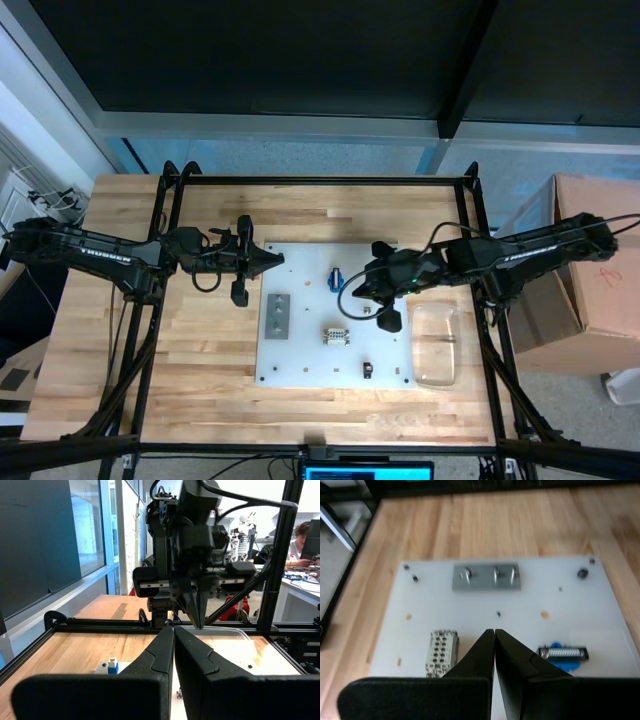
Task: Remove the HAN10E connector from the taskboard and place in the container
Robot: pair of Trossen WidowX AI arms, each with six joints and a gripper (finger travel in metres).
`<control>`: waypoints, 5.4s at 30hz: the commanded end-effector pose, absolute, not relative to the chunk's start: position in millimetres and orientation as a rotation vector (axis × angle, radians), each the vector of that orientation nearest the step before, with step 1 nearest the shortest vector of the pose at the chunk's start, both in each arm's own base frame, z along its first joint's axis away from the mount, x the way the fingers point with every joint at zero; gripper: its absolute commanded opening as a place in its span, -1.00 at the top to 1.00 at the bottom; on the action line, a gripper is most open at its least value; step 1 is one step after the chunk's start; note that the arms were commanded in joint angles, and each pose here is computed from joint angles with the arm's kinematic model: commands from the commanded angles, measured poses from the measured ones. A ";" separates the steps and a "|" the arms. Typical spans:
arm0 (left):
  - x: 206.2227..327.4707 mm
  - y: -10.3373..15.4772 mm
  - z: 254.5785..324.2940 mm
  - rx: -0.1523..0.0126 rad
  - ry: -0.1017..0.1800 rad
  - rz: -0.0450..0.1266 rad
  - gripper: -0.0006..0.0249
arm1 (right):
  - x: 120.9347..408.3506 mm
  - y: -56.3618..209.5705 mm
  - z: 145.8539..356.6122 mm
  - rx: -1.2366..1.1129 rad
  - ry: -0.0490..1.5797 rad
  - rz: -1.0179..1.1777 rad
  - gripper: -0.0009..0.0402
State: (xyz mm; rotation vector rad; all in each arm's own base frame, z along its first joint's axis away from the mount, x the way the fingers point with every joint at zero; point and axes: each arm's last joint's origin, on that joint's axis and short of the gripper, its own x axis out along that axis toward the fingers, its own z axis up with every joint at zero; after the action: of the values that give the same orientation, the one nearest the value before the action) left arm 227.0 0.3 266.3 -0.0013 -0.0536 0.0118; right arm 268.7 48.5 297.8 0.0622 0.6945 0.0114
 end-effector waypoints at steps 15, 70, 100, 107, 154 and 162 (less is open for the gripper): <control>227.0 0.3 266.4 -0.001 -0.054 0.012 0.95 | 334.4 79.1 307.6 0.080 1.095 -0.006 0.96; 227.0 0.4 266.4 -0.001 -0.054 0.012 0.95 | 410.1 123.5 214.1 0.007 1.464 -0.037 0.05; 227.0 0.4 266.4 -0.001 -0.054 0.012 0.95 | 381.5 112.9 287.4 0.046 1.312 -0.013 0.91; 227.0 0.4 266.4 -0.001 -0.054 0.012 0.95 | 366.2 108.4 317.2 0.066 1.234 0.003 0.91; 227.0 0.3 266.4 -0.001 -0.054 0.012 0.95 | 214.8 105.1 285.2 0.112 1.359 -0.036 0.92; 227.0 0.3 266.4 -0.001 -0.054 0.012 0.95 | 177.7 96.8 268.9 0.161 1.376 -0.078 0.92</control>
State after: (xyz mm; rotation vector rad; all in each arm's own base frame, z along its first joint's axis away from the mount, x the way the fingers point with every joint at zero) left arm 227.0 0.3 266.4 -0.0009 -0.0540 0.0122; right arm 181.9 97.6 271.6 0.1578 1.3726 -0.0738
